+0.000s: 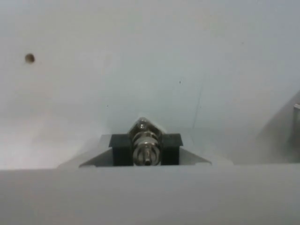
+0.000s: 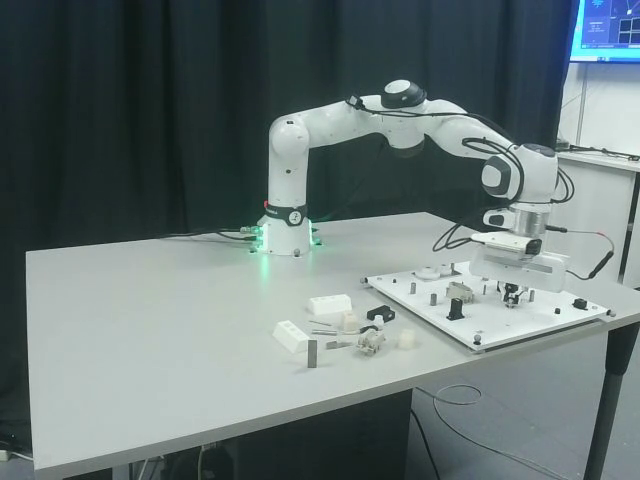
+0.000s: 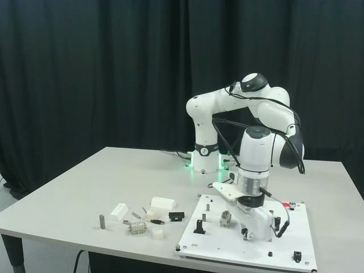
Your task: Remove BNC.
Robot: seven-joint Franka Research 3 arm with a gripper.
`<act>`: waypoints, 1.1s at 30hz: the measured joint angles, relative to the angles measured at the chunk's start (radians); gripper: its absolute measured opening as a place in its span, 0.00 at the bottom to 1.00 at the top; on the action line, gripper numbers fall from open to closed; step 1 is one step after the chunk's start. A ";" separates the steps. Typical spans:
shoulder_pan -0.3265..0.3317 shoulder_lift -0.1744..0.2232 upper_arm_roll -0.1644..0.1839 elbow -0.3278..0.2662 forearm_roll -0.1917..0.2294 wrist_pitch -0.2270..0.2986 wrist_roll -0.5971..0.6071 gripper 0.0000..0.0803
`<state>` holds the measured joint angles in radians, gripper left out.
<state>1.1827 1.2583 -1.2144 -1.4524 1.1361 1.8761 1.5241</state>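
End effector (image 1: 147,157): clamped on metal connector (image 1: 146,145), black fingers (image 1: 121,149) pressed at both sides | connector: held just above white board (image 2: 500,315) | board: laid on grey tabletop (image 2: 150,300) | loose parts (image 2: 345,330): scattered beside board

No legible text, labels, brands or numbers anywhere. Screen (image 2: 607,30) at room edge: bright display, content unreadable. Mark on arm base ring (image 3: 205,152): too small to read.
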 joint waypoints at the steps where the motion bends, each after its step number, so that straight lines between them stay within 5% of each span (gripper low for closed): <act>1: 0.000 0.000 0.000 0.000 0.001 0.000 -0.010 0.15; 33: -0.003 -0.009 0.001 -0.014 0.031 -0.002 -0.374 0.15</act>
<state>1.1794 1.2494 -1.2135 -1.4663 1.1667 1.8746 1.1504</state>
